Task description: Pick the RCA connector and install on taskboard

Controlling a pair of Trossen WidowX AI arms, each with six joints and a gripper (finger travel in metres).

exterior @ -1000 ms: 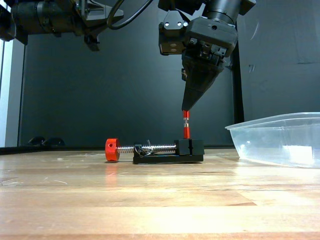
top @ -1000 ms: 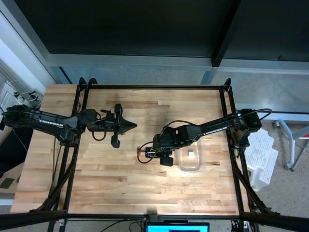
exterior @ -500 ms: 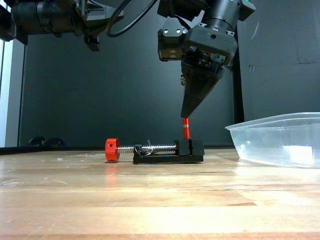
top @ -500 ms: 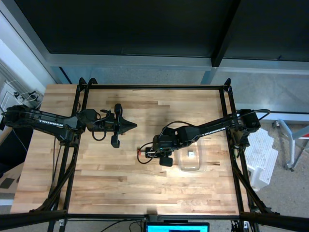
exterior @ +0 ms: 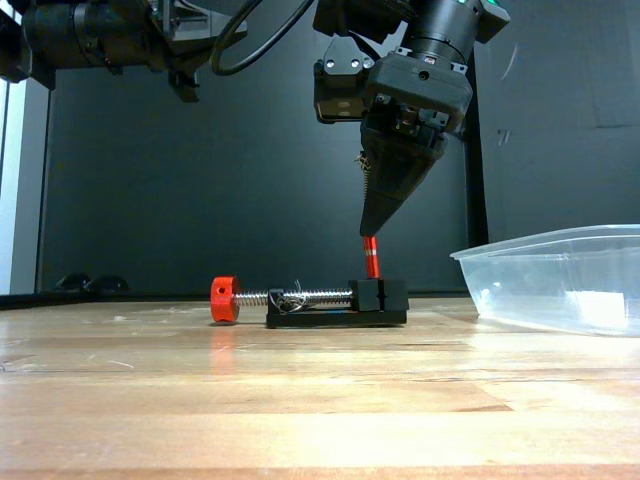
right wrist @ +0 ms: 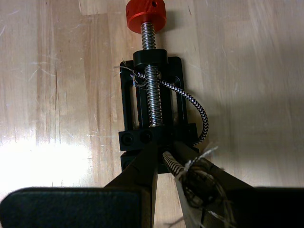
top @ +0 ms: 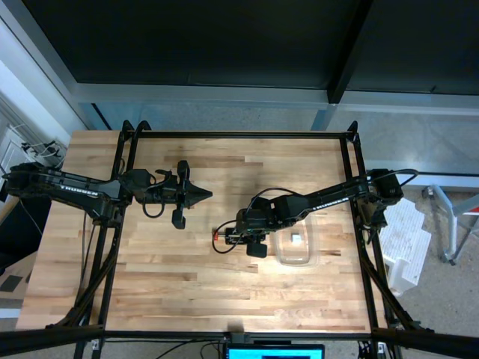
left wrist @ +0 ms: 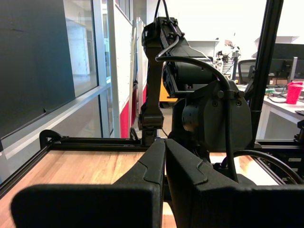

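A: Pale butcher-block table (exterior: 300, 400), dark wall (exterior: 250, 180) behind. Where to look for the RCA connector (exterior: 371, 256)?

B: Upright on the taskboard (exterior: 335, 306) (at the end away from the red knob (exterior: 224, 299)), slim and red, foot down in the black block. Pinched at its upper tip by the right gripper (exterior: 370, 234), fingers nearly together and pointing straight down.

A: And around the board?

B: Flat on the wood near the table's middle, knob on a silvery threaded screw (exterior: 312, 296) sticking out to the left. Looping from the screw back up between the fingers, a black-and-white braided cable (right wrist: 202, 116). Just to the right, not touching, a clear plastic tray (exterior: 520, 272) with a small white piece (exterior: 600, 305) inside.

A: And the left gripper (top: 207, 195)?

B: Held high over the table's left half, well apart, fingers pressed together on nothing.
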